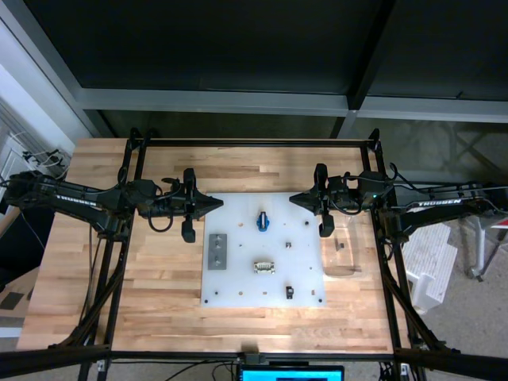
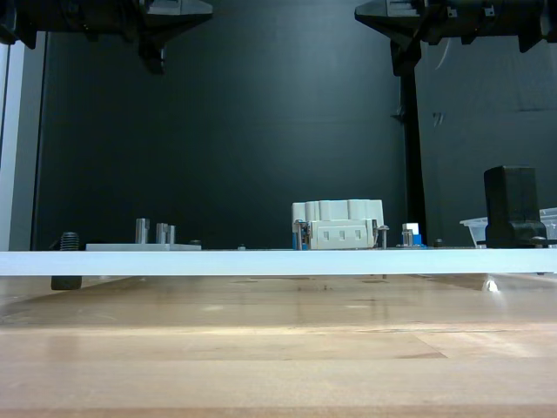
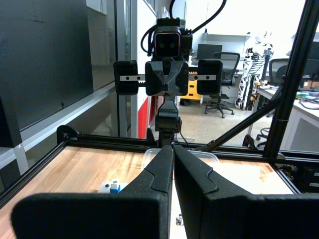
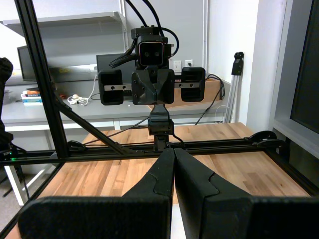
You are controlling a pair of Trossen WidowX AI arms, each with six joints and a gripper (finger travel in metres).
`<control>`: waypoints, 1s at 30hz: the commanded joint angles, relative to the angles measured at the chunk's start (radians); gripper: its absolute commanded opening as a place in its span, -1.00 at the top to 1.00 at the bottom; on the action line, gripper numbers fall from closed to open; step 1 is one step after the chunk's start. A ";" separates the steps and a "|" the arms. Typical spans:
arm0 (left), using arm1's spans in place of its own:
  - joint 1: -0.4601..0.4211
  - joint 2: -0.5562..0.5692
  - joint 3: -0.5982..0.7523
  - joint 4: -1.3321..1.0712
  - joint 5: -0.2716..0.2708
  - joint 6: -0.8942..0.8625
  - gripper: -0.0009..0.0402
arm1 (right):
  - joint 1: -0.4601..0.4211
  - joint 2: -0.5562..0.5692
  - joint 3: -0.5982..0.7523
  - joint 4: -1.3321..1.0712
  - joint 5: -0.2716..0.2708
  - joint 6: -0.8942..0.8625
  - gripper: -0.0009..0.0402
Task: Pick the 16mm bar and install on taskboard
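Over the white taskboard (image 1: 238,278), left gripper (image 1: 221,205) and right gripper (image 1: 291,199) hover, jaws closed, empty; 16mm bar cannot be located.

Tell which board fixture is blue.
The blue fixture at the board's far middle, under the gap between the shut left gripper and right gripper; the block is grey, the connector beige, the small part black. 16mm bar: cannot tell.

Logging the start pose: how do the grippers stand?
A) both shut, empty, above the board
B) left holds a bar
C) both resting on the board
A: left gripper and right gripper hang high over the board, fingers pressed together on nothing; where the 16mm bar lies cannot be told.
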 commanded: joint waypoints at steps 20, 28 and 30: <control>0.000 0.000 0.000 0.000 0.000 0.000 0.95 | 0.003 -0.016 0.058 -0.198 -0.008 0.023 0.96; 0.000 0.000 0.000 0.000 0.000 0.000 0.95 | 0.023 -0.016 0.214 -0.685 0.000 0.047 0.96; 0.000 0.000 0.000 0.000 0.000 0.000 0.95 | 0.030 -0.016 0.237 -0.767 0.000 0.054 0.96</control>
